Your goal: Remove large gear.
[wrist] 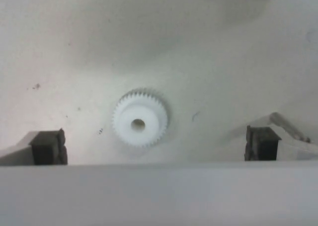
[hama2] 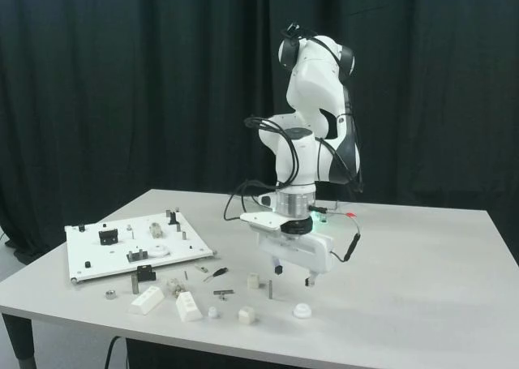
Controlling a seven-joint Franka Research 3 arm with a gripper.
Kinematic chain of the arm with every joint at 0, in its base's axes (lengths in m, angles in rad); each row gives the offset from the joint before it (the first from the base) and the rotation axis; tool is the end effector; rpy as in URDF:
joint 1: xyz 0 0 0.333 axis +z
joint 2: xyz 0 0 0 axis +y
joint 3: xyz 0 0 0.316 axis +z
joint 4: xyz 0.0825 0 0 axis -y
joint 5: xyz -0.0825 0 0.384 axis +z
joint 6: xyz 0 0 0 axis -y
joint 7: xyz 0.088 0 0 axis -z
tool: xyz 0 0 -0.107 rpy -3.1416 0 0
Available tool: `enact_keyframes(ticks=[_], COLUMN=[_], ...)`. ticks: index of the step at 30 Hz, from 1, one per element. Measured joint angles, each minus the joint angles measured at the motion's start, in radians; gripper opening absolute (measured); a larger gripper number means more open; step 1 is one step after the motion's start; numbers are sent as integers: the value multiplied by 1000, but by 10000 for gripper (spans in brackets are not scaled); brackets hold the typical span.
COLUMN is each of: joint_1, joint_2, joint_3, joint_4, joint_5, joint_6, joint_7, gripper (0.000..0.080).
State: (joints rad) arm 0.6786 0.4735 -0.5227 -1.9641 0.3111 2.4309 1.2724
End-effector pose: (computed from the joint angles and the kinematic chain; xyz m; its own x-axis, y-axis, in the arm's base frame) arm 0.6112 0.1119 0.2659 0.2749 -0.9609 0.0333 -0.9585 -0.2766 -0.0694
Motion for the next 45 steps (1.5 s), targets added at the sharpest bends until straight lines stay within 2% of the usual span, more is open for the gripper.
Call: enact_keyframes(ticks=[6,10,18,25,31,36,40,45], joint_1=[-2,-3,-14,-67,-130,-199,-262,-338], joint_2=[-2,-2,-20,-61,-97,-122,-140,-153], joint_3=[-12,-27,-60,-63,-56,-33,-9,15], joint_4=[19,31,44,44,42,35,27,20], joint_5=[-14,-39,-128,-228,-298,-341,-364,-373], joint_6=[-31,-53,-129,-205,-260,-275,-276,-277], joint_7=[12,25,59,75,74,62,31,-23], gripper=[800,800,800,800,800,800,800,800])
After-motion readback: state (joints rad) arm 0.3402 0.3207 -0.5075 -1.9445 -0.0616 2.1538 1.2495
